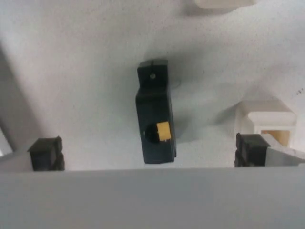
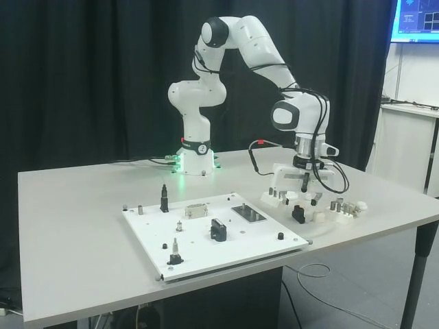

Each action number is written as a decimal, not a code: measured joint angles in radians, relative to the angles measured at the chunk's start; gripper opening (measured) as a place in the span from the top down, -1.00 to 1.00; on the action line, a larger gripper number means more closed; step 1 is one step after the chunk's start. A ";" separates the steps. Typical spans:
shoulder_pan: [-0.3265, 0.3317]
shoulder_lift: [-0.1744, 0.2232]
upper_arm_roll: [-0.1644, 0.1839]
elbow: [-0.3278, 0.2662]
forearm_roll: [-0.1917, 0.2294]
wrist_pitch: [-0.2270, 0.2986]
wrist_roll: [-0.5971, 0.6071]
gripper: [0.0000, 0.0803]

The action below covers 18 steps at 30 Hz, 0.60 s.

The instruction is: Pick D-SUB.

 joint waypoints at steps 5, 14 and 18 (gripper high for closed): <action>0.003 -0.010 0.001 0.000 0.000 -0.014 0.006 -0.99; 0.008 -0.017 0.001 0.001 0.001 -0.018 0.015 -0.99; 0.008 -0.018 0.004 0.002 0.002 -0.019 0.023 -0.99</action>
